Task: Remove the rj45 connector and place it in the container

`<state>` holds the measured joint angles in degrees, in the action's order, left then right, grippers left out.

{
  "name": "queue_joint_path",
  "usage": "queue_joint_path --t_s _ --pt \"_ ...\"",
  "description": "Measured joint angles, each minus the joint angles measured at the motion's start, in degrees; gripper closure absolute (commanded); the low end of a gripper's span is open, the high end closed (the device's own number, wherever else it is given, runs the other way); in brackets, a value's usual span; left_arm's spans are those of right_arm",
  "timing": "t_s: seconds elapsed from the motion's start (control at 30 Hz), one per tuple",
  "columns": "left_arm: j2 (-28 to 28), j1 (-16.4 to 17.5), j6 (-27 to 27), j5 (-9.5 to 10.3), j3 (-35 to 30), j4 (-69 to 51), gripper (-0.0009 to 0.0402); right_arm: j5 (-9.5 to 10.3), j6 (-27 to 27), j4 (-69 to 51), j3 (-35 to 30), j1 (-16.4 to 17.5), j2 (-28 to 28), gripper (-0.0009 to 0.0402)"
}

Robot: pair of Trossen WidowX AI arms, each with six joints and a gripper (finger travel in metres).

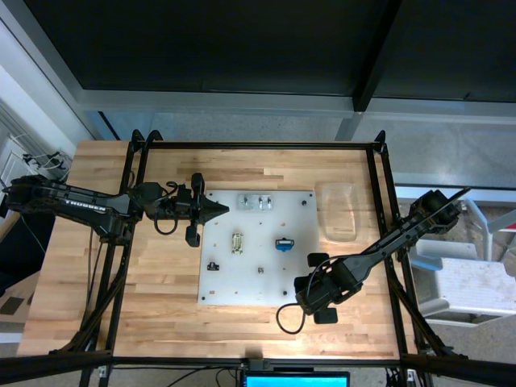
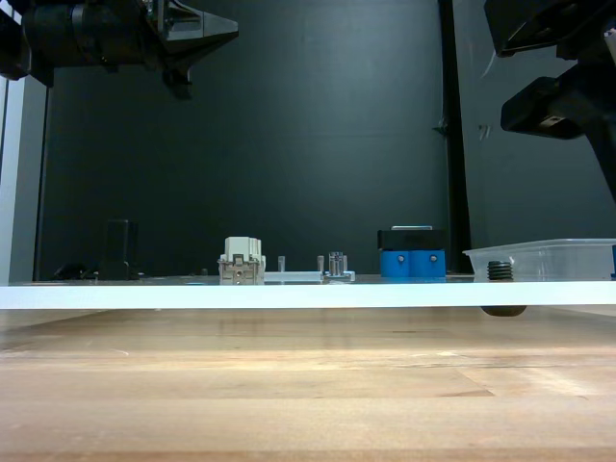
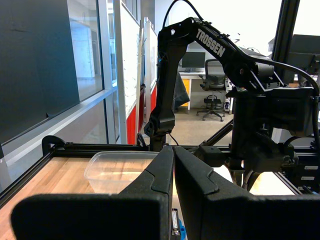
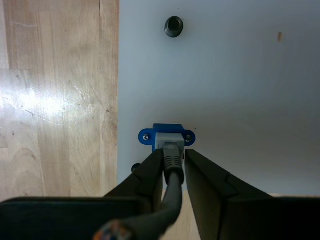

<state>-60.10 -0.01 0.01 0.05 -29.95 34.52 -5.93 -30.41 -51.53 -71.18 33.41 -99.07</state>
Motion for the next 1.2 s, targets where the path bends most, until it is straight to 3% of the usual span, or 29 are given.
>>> queue_joint_path --t_s 0.13,0.8,0.9,1.2 --pt "0.0 0.0 0.0 -0.02 0.0 0.0 0.0392 -0.07 0.2 0.0 0.0 0.0 0.0 0.0396" --pt "0.0 0.0 0.0 0.0 0.0 0.0 0.0392 -0.52 1.0 -0.4 -0.1 0.0 1.4 0.0393" --pt "0.0 0.0 0.0 -0.02 0.0 0.0 0.0392 -1.44 1.0 -0.7 -0.1 -0.1 2.0 0.0393" --pt "0.0 0.0 0.0 0.0 0.0 0.0 0.0392 -0.74 1.2 -2.4 -0.2 0.0 5.1 0.0393"
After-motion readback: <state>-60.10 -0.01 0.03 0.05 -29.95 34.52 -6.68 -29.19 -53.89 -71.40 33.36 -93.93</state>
